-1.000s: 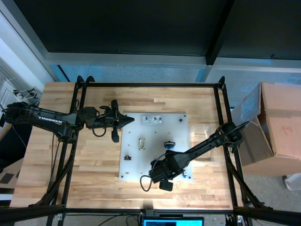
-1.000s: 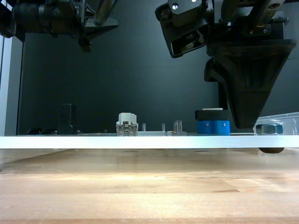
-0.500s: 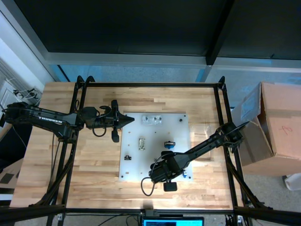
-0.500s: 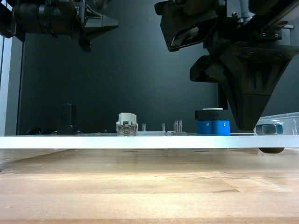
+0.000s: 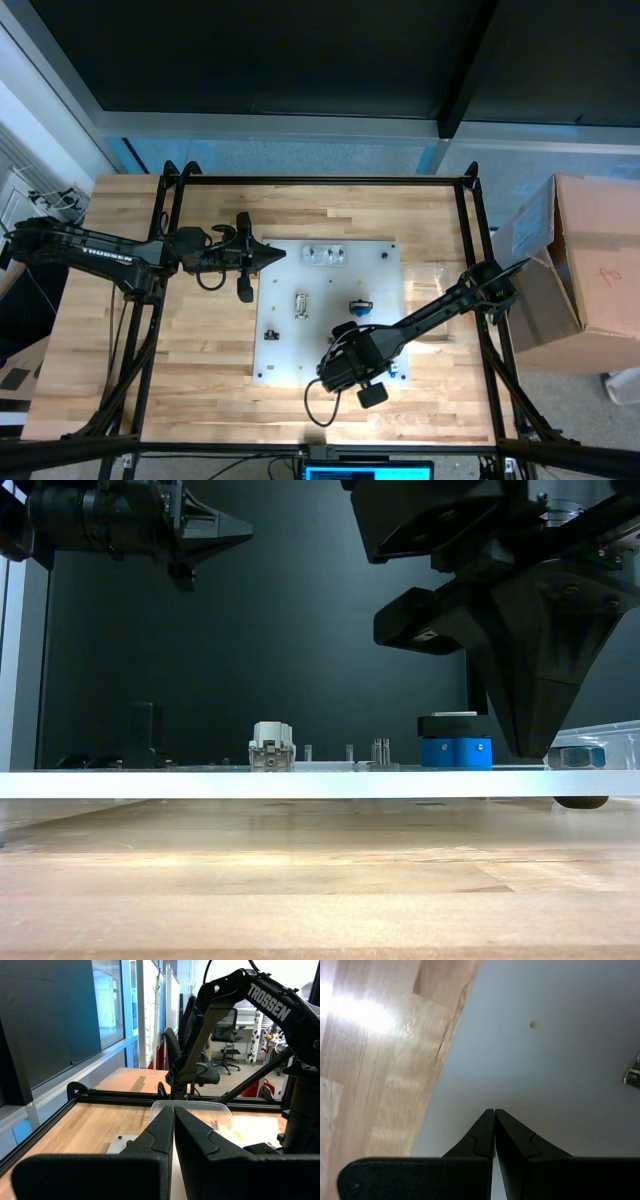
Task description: Unfasten the M12 nut and place it in the container
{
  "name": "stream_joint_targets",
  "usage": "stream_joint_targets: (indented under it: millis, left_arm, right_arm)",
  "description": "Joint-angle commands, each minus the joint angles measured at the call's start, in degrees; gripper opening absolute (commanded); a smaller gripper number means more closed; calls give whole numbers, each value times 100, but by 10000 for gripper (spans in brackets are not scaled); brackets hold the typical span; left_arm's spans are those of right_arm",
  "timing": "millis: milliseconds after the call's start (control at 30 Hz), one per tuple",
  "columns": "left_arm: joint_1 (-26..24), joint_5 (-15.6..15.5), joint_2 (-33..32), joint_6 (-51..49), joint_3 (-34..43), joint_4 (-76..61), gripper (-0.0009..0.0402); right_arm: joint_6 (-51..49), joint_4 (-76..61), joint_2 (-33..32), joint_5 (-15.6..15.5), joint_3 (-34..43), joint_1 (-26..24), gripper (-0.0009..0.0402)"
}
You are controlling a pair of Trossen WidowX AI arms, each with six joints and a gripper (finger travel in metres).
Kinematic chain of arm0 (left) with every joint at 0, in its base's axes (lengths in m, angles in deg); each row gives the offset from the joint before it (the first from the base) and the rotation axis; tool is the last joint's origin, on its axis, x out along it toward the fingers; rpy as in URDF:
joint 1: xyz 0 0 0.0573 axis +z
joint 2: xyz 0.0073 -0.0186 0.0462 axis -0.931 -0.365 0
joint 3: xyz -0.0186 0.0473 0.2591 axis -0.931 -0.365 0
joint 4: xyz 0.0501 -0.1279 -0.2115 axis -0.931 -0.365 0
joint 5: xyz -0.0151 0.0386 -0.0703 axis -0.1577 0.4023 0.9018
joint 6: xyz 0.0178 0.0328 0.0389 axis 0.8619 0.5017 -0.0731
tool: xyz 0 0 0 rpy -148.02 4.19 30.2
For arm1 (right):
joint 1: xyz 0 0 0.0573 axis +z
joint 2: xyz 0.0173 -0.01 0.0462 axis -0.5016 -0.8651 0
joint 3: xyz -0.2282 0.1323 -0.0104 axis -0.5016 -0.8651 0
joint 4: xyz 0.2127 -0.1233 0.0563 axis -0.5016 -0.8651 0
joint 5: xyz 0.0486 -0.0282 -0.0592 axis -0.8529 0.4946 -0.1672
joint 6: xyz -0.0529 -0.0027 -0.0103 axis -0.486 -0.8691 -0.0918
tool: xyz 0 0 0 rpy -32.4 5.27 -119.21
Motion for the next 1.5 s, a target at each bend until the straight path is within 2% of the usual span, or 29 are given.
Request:
stream_joint_targets:
  millis: [33,1067,1500]
  left_arm:
    - [0,2,-2,0,-2,0,0]
    - [0,2,-2,0,-2,0,0]
    - [0,2,-2,0,0,0,0]
  right_arm:
    - [-415,0,4,-2,2,11,0]
    - [-4763,-122,4,-4,2,15,0]
    - [-4868,-129,4,-2,2,20,0]
